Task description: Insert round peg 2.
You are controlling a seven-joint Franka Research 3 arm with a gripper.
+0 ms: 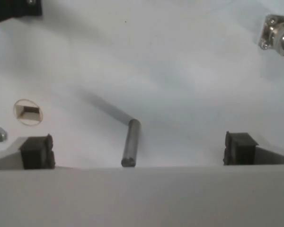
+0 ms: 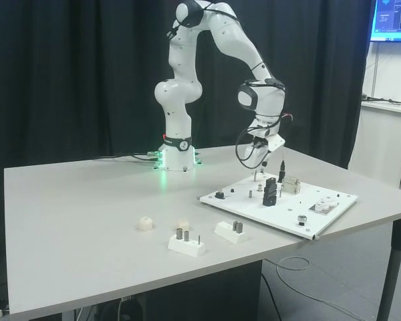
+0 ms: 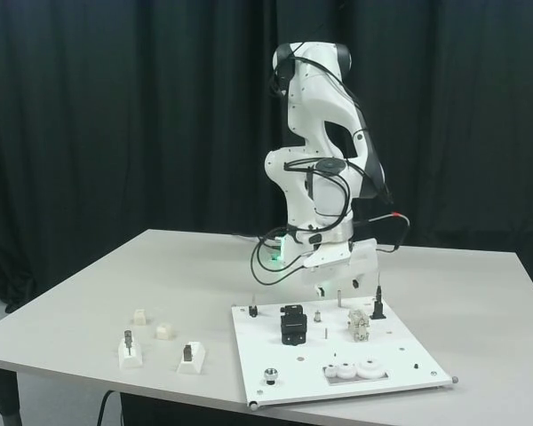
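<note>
Wrist view first, operator: your gripper (image 1: 137, 150) is spread wide, a black pad (image 1: 37, 152) on each side, and the round peg (image 1: 131, 143) stands upright on the white board (image 1: 180, 71) between them, touched by neither. Past it, a square hole (image 1: 28, 112) in a round recess and a metal connector (image 1: 279, 33) sit on the same board.

From the first room view, near edge of the table (image 2: 73, 214): two white holders (image 2: 186, 243) with pegs in them, two small white blocks (image 2: 144, 223) just behind. Then the board at the right side, with a black clamp-like block (image 2: 270, 192) upright near its middle. Your gripper (image 2: 259, 162) hangs over the board's far edge, just above that thin peg (image 2: 254, 177).

Second room view agrees: the peg (image 3: 338, 296) stands just beneath the gripper (image 3: 329, 282), and the white gears (image 3: 355, 370) lie by the board's near edge. The arm's base (image 2: 176, 157) glows green at the far side.
</note>
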